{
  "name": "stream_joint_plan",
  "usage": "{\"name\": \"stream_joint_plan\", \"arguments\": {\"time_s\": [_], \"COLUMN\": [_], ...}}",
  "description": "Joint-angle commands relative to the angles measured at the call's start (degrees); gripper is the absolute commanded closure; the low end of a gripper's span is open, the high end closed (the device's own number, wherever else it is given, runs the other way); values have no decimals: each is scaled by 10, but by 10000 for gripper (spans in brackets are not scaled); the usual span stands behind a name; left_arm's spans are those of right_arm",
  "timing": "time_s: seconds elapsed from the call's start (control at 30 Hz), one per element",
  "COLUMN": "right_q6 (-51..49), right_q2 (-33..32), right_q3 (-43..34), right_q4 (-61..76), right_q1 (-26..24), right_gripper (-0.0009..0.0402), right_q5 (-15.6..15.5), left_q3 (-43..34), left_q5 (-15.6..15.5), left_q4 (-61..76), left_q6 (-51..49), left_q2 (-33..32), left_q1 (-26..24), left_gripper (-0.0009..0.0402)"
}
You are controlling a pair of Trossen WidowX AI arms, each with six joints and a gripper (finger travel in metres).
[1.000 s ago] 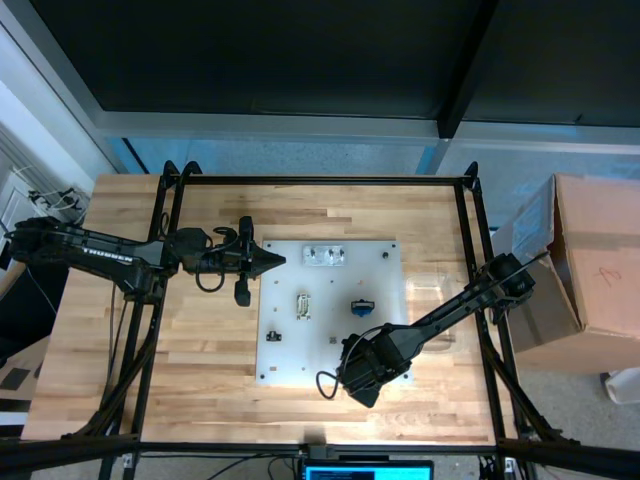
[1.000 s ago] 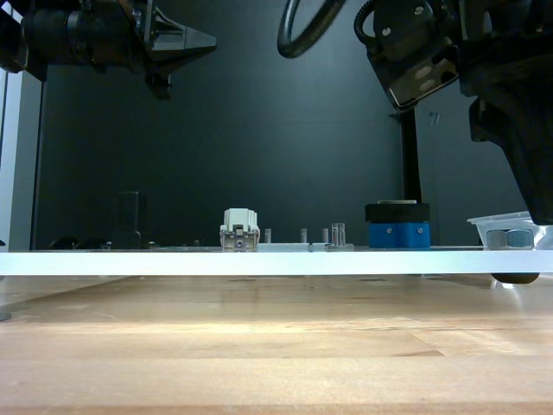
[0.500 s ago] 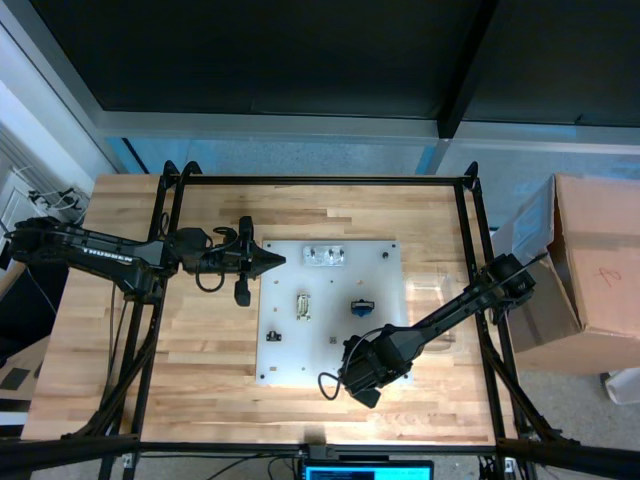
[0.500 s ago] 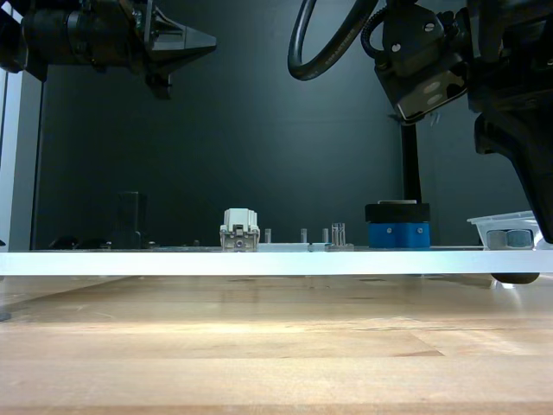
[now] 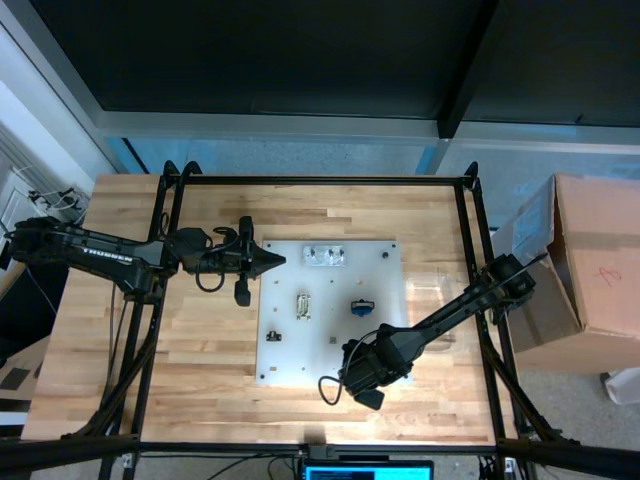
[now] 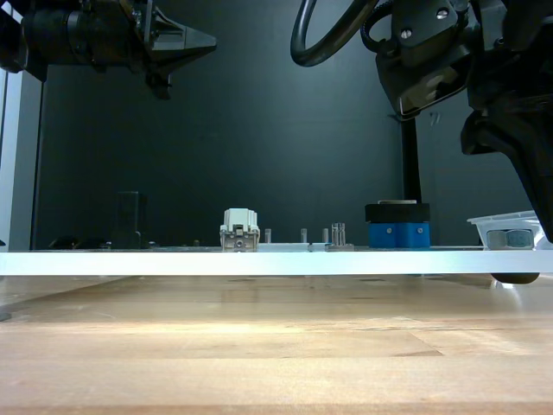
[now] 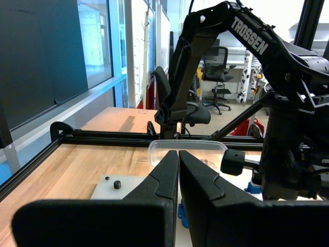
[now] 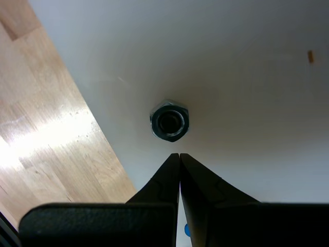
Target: Unfasten the M12 nut and place it in the container
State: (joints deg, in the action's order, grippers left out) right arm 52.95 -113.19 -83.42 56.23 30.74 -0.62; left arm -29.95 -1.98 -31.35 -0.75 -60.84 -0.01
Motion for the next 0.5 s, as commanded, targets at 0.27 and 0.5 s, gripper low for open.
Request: {"name": "stream_joint_plan", "arguments": {"time_s": [0.27, 0.5], "right_q6": [-151, -313], "right_q2": [1, 3], "right_q3": [0, 0], "right_q4": [0, 1], "right_q1": [1, 2], "right_gripper": [393, 393], "right_q5": [6, 6], "left_q3": [0, 0], "left_q5": [0, 0], "left_q4": [0, 0], "left_q6": [0, 0], "left_q2": [0, 0], "left_q1": [0, 0], "left_gripper": [393, 393]}}
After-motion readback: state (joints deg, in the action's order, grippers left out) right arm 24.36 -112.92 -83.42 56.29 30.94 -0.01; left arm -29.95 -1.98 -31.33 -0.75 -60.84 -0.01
